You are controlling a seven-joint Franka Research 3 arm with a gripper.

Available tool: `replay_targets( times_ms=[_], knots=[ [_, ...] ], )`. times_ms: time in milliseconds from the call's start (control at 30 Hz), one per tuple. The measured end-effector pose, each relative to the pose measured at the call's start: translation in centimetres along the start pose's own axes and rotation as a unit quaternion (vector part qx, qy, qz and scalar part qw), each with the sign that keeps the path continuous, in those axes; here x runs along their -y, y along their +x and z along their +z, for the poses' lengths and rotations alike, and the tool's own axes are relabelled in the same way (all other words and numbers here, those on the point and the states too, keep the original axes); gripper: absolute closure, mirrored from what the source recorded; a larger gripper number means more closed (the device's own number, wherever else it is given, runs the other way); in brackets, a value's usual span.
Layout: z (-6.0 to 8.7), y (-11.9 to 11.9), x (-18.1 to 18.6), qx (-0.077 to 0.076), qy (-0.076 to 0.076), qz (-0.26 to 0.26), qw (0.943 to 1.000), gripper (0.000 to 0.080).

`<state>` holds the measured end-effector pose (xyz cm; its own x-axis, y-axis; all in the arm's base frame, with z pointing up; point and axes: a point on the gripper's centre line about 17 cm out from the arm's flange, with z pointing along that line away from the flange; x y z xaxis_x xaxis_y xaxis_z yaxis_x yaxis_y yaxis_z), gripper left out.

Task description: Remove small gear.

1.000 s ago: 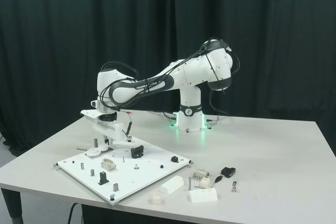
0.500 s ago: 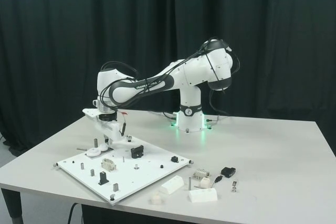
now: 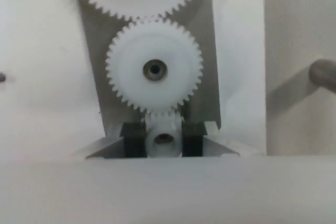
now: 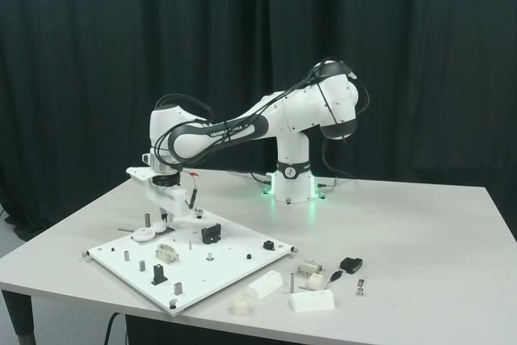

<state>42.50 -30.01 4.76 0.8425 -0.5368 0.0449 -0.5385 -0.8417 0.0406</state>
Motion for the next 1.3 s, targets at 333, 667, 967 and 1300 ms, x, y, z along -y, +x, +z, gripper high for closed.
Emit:
replay_targets(
  times_ms=[333,667,967,1300],
  knots=[
    [0.0,0.0,0.0,0.000,-0.001,-0.046,0.9990,0.0663],
    [-0.1,0.0,-0.1,-0.001,-0.001,0.062,0.9981,0.0663],
    [-0.8,0.1,0.0,-0.007,-0.003,0.075,0.9971,0.0663],
    [-2.8,0.3,0.0,-0.010,-0.015,0.018,0.9997,0.0663]
  ],
)
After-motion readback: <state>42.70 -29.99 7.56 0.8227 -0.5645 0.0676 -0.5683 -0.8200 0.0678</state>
